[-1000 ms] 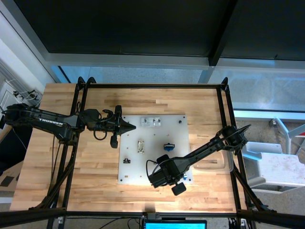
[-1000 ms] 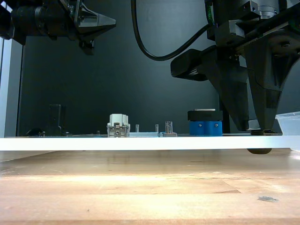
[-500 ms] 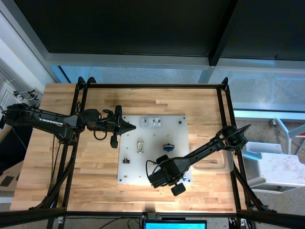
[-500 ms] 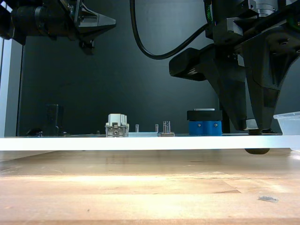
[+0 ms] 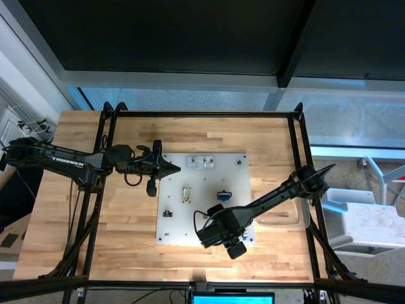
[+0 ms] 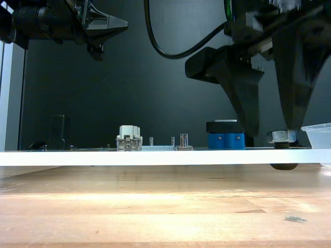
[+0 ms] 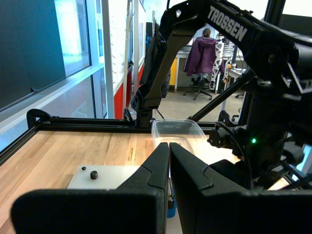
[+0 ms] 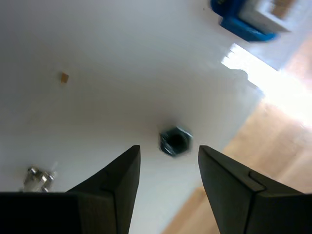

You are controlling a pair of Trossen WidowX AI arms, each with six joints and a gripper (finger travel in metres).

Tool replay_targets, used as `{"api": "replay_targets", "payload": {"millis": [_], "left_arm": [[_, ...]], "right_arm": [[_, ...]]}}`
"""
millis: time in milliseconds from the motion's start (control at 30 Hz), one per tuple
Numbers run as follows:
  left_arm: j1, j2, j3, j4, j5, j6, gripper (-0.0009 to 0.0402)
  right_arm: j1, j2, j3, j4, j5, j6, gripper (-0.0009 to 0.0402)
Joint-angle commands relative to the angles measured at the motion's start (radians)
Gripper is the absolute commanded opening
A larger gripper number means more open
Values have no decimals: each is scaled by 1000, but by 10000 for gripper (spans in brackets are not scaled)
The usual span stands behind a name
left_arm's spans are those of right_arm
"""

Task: Pick the M12 fastener and fasten on the M12 threads

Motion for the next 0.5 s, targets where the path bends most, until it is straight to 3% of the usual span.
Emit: {"api": "replay_targets", "payload": {"millis": [33,133,300,500], "left_arm": [[0,0,0,0,0,0,0],[0,0,0,0,0,0,0],[0,0,0,0,0,0,0],[0,0,0,0,0,0,0]], "right_arm": [[3,-32,2,18,-36,-3,169],[4,-58,2,26,-57,-75,169],[4,-87,2,8,-53,-459,169],[4,-90,1,-51,-48,-838,169]]}}
